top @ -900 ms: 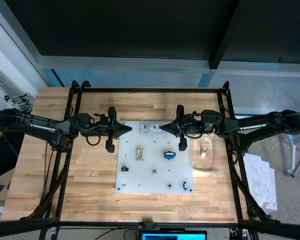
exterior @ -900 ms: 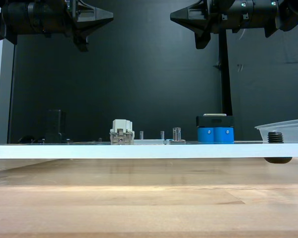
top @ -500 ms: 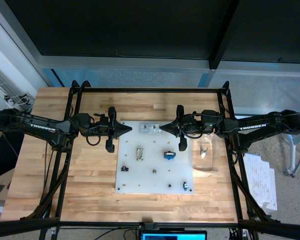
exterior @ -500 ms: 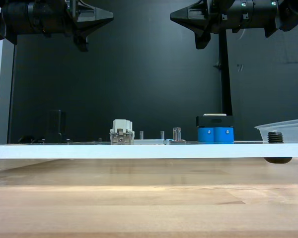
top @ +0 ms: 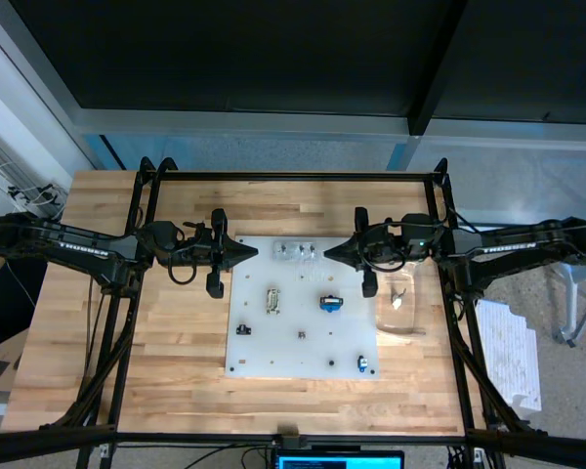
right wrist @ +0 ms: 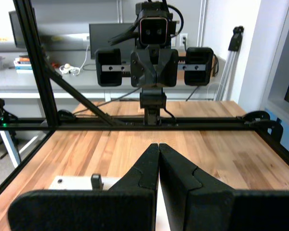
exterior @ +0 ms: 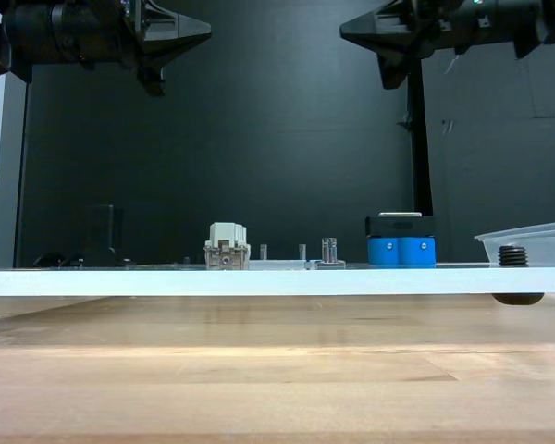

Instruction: Pick the RJ45 connector and install on taskboard

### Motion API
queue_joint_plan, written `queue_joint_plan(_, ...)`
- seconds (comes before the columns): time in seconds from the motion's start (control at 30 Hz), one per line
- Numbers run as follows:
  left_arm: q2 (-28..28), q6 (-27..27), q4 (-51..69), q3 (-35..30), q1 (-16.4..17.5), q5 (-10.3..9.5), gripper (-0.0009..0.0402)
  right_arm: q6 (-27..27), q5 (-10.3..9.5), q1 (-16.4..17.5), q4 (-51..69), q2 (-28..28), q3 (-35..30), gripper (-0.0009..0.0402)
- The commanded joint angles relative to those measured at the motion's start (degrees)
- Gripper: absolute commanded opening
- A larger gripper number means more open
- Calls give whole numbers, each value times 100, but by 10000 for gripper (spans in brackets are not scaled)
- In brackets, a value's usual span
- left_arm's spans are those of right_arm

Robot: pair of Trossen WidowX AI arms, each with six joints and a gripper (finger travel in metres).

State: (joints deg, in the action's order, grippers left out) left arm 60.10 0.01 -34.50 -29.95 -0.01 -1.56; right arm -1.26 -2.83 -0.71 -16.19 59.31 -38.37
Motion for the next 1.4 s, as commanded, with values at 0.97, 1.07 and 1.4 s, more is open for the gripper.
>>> queue_joint_plan(0.97,2,0,-2,0,2,2,0,-463,330,20,5608,-1519,-955,0)
queue_joint_plan(1.07,0,0,-2,0,2,2,0,-442,361,24,6253,-1519,-1220,0)
queue_joint_plan(1.4,2,0,-2,0,2,2,0,-498,483,37,7908,-1517,-1856,0)
